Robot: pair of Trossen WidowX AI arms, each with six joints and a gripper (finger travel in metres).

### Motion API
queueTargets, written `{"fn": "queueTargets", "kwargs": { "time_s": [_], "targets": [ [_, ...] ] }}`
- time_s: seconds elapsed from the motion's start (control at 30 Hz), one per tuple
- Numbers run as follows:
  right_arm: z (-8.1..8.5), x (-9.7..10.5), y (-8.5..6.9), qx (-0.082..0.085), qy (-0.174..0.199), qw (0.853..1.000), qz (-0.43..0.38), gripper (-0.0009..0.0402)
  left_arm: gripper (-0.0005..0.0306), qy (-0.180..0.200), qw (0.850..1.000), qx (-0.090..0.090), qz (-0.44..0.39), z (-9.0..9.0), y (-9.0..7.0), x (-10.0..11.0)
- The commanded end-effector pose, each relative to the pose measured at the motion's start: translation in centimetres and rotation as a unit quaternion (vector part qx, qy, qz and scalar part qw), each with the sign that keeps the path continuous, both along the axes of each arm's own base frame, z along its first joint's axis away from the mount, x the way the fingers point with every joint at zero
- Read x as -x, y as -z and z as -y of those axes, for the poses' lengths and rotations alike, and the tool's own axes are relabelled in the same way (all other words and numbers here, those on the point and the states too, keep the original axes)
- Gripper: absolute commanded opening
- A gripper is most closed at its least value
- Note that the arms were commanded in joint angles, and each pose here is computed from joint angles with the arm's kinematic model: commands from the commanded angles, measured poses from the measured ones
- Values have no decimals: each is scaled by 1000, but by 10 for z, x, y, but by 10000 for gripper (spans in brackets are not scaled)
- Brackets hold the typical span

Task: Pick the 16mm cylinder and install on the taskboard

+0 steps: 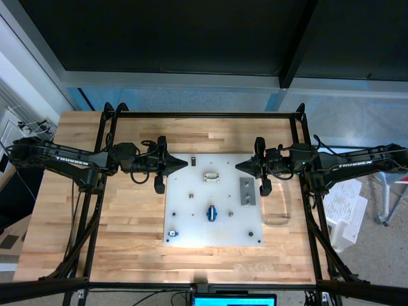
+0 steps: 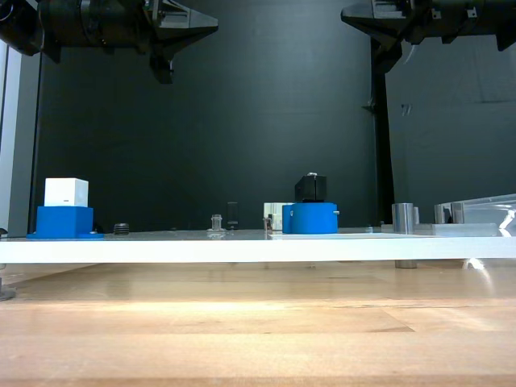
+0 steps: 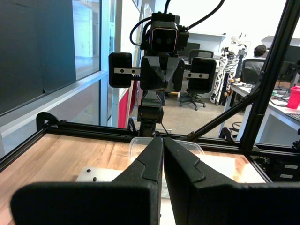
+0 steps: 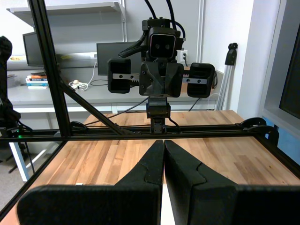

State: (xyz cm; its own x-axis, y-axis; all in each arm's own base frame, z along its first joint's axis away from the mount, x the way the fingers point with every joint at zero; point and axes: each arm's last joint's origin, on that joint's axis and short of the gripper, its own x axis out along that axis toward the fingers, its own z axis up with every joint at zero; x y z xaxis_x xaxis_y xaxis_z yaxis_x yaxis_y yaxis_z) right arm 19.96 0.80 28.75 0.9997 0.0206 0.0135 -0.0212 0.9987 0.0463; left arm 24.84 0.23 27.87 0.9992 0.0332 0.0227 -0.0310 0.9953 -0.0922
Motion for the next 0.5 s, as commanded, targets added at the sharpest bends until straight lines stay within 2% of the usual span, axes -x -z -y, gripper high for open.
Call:
{"fn": "queueTargets", "kwargs": {
  "time_s": [0.03,0.17,0.5],
  "targets": [
    [4,0,1,2,10,1000,-1,0,0,0,1000,0,0,0,0,0],
    [8,0,1,9,13,1000,-1,0,0,0,1000,0,0,0,0,0],
    [12,0,1,5,22,1000,-2,0,0,0,1000,0,0,0,0,0]
  ]
}}
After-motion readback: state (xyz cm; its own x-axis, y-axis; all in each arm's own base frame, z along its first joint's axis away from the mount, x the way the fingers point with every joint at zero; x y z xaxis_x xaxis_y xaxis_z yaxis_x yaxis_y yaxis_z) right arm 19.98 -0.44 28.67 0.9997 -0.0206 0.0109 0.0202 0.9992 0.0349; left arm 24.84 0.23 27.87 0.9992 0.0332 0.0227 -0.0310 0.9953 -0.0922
